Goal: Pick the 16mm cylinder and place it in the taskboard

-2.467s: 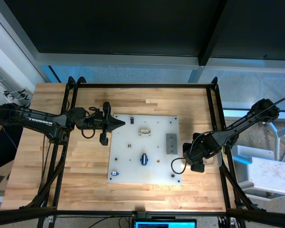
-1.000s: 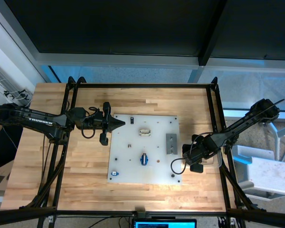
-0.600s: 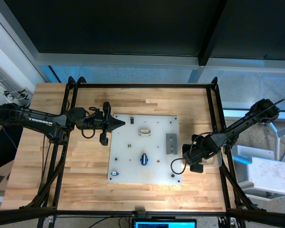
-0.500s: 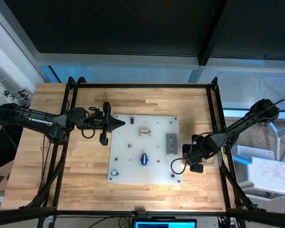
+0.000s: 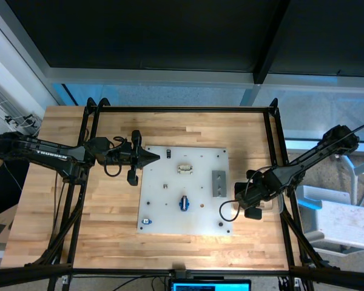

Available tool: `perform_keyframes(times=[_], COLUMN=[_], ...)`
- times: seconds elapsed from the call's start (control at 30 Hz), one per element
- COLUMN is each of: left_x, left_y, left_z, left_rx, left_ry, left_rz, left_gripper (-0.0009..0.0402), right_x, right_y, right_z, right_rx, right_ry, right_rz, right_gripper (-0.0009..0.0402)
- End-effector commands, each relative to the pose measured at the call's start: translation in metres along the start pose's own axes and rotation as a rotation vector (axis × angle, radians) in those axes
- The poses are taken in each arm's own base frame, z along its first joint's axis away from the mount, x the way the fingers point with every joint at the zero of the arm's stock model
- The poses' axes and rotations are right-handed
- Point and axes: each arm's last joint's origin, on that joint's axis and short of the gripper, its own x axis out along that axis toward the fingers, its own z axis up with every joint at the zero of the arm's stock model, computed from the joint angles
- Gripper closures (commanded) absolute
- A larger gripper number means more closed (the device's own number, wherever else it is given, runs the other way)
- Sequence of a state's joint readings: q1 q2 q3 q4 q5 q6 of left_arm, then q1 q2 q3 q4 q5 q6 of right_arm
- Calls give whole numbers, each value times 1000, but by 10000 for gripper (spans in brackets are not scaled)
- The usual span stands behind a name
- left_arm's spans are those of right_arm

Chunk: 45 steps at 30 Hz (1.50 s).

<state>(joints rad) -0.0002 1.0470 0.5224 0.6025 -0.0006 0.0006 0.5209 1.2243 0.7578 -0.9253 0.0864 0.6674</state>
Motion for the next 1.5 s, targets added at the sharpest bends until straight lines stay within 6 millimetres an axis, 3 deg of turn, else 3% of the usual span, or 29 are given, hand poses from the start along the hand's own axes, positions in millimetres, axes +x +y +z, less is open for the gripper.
perform_keyframes(times=[0.03, 0.7, 1.5], left_x=[0, 0, 0], left_y=[0, 0, 0], left_z=[0, 0, 0], left_rx=[0, 0, 0], left_ry=[0, 0, 0], left_rz=[0, 0, 0], left_gripper=[393, 393, 393], right_x=[-10, -67, -71], right_y=[0, 2, 2], right_z=[2, 12, 12], right_rx=[0, -20, -21], right_ry=[-4, -14, -8], right_rz=[3, 10, 5], right_gripper=[381, 381, 381])
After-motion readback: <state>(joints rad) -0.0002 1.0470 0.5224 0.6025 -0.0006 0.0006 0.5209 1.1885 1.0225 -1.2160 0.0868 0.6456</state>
